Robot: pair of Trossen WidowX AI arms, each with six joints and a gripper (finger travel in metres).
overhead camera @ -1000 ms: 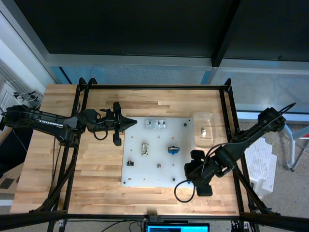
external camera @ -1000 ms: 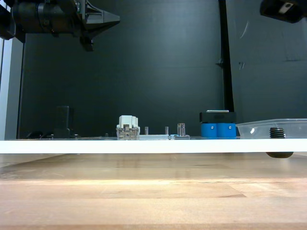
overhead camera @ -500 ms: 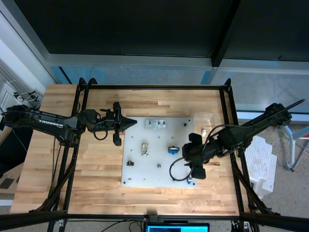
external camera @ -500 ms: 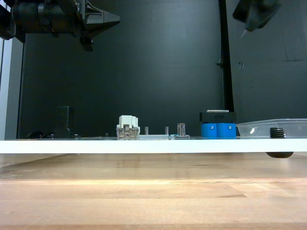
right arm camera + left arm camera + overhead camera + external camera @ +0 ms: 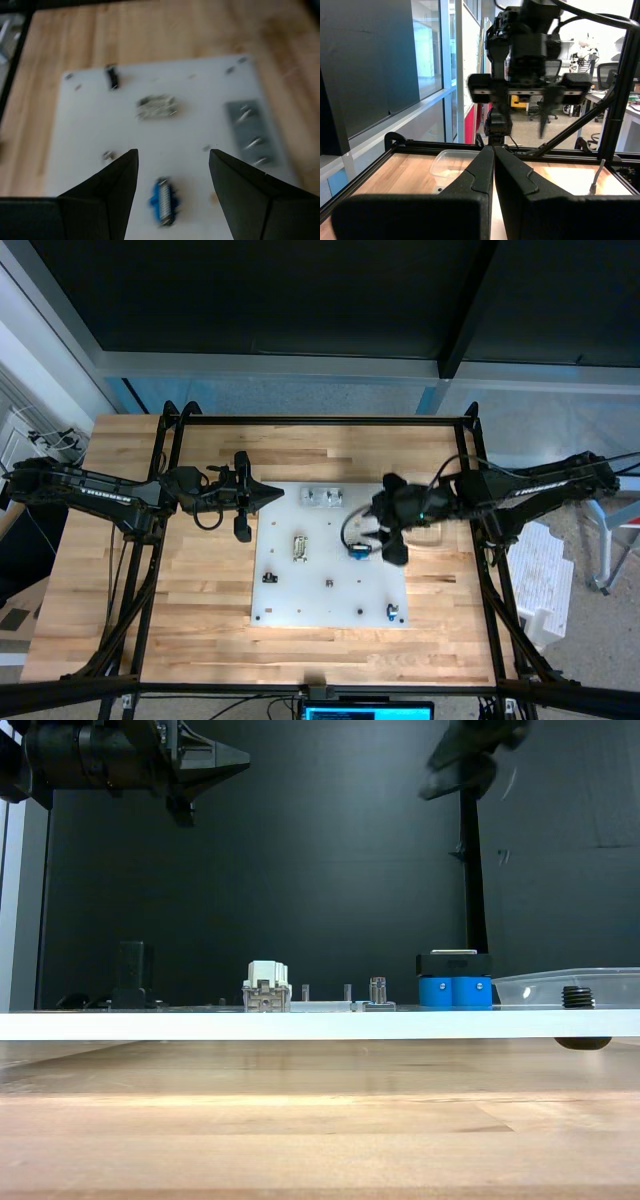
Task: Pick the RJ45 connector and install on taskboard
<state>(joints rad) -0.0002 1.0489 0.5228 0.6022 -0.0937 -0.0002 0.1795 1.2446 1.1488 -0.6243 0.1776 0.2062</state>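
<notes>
A: So, the right gripper (image 5: 173, 151): how do its fingers stand?
B: Spread wide, with bare board showing through the gap. It hangs well above the taskboard (image 5: 300, 590), over the blue connector fitting (image 5: 164, 201) near the board's right side.
A: And the RJ45 connector?
B: I can't make it out. The right arm (image 5: 500, 485) crosses over the clear tray (image 5: 432, 533) at the board's far right corner and hides most of its inside.
A: The left gripper (image 5: 278, 496)?
B: Fingers pressed together, held high by the board's far left corner, pointing toward the right one.
A: What else is on the board?
B: A whitish socket (image 5: 299, 548) to the left of the blue fitting, a silver plate with pins (image 5: 325, 498) at the far edge, and a small blue piece (image 5: 392, 613) at the near right corner.
</notes>
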